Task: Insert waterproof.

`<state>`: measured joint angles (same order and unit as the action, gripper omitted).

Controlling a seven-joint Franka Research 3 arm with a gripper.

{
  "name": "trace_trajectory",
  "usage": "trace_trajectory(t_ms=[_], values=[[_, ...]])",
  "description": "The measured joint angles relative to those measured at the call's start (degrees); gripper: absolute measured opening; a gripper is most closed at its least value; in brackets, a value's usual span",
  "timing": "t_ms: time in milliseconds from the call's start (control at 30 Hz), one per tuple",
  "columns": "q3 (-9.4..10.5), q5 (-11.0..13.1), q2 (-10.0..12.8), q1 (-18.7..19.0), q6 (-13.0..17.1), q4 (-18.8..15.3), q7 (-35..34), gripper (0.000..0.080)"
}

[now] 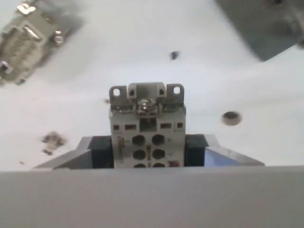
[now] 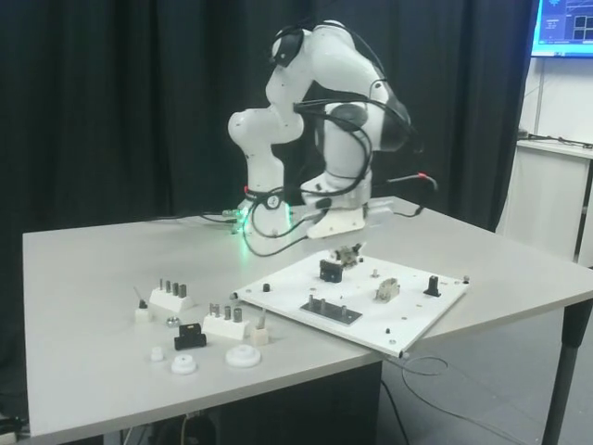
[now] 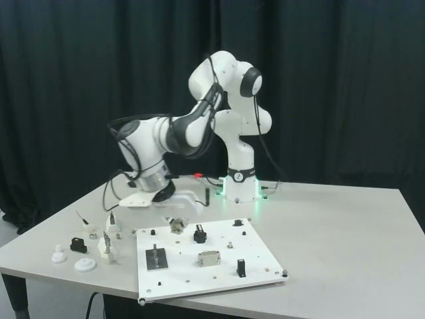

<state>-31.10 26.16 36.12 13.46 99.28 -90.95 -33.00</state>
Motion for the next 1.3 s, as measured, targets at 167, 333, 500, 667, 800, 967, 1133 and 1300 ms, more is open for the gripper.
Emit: trace_trajectory(t_ms=[167, 333, 500, 667, 800, 967, 1133, 1300], values=[[0.15, -1.3, -1.8, 3.1, 2.3, -2.3, -7.3, 0.0311], [0.58, -2.9, -3.3, 5.6, 5.1, -4.3, -14.3, 0.0311], [1.35, -4.7, -4.5, 7.2, 8.0, -5.7, -21.9, 0.031], [2.15, -6.2, -5.4, 7.9, 10.7, -6.6, -28.4, 0.031], [2.51, -6.4, -5.6, 8.3, 12.4, -7.0, -34.3, 0.031], [3.11, -6.6, -5.6, 8.5, 14.6, -7.2, -40.4, 0.031], [3.16, -6.8, -5.6, 9.4, 17.2, -7.9, -46.9, 0.031], [3.17, -7.9, -5.6, 10.6, 20.0, -8.7, -52.8, 0.031]])
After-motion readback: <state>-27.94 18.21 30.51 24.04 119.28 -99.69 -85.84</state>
